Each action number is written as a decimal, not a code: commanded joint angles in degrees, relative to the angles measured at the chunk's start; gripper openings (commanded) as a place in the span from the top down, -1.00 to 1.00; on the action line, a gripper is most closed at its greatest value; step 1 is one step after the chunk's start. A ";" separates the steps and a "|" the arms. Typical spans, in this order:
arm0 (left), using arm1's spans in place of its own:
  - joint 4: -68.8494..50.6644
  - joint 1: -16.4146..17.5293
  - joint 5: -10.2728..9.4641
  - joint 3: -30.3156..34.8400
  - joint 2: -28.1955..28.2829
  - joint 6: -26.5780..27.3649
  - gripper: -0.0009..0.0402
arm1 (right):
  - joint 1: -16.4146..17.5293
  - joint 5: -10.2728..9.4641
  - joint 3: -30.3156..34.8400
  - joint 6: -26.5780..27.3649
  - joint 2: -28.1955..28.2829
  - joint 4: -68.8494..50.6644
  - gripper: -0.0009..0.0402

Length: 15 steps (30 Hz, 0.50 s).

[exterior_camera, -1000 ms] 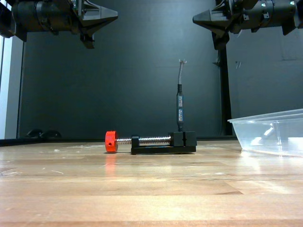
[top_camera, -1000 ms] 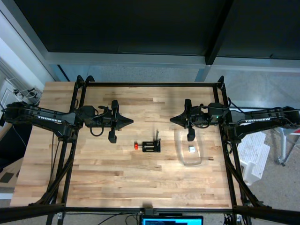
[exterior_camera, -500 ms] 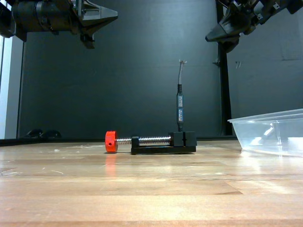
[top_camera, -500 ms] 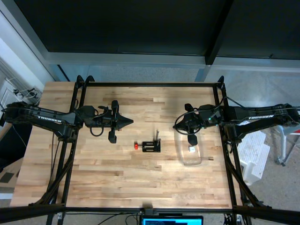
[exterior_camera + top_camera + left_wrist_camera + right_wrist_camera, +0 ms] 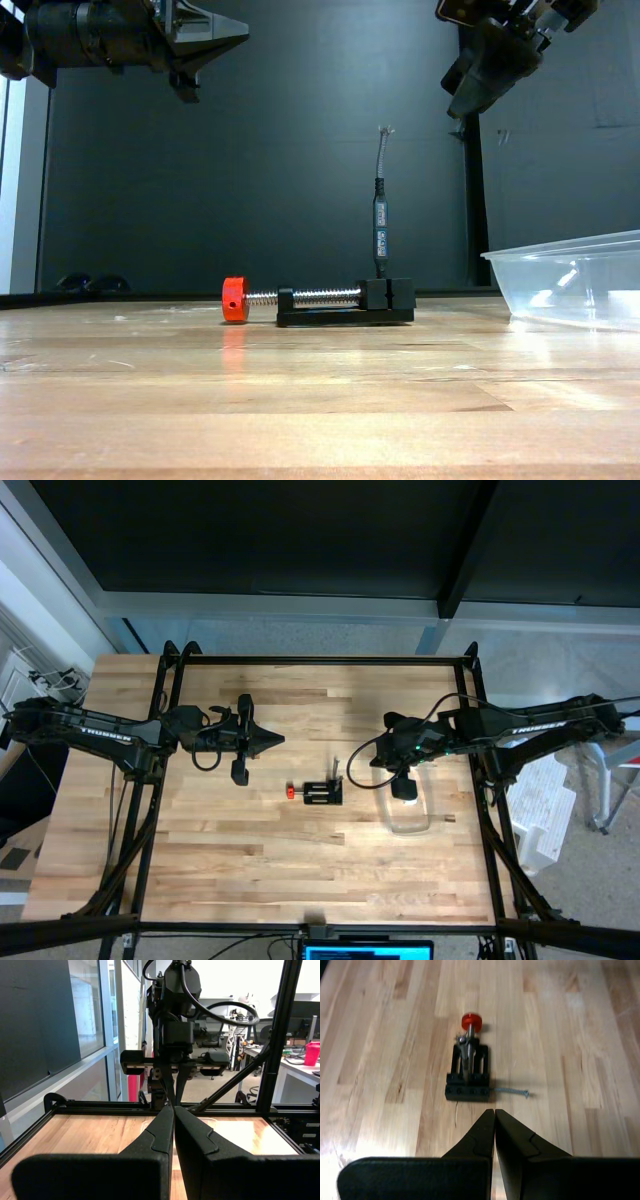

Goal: Remove the USB-C connector from taskboard and place in the container

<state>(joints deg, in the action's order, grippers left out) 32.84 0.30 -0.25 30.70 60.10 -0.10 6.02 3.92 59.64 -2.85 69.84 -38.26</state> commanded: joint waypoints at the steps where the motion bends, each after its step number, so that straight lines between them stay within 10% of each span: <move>1: 0.00 0.02 0.00 0.00 0.00 -0.02 0.96 | 0.11 1.22 1.97 -0.57 2.36 -2.69 0.94; 15: 0.00 0.00 0.00 0.00 0.02 -0.02 0.96 | 0.81 1.49 8.70 -1.62 12.24 -5.86 0.40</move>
<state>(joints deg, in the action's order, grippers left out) 32.84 0.30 -0.27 30.70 60.10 -0.12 6.74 5.21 67.64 -4.43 81.28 -44.05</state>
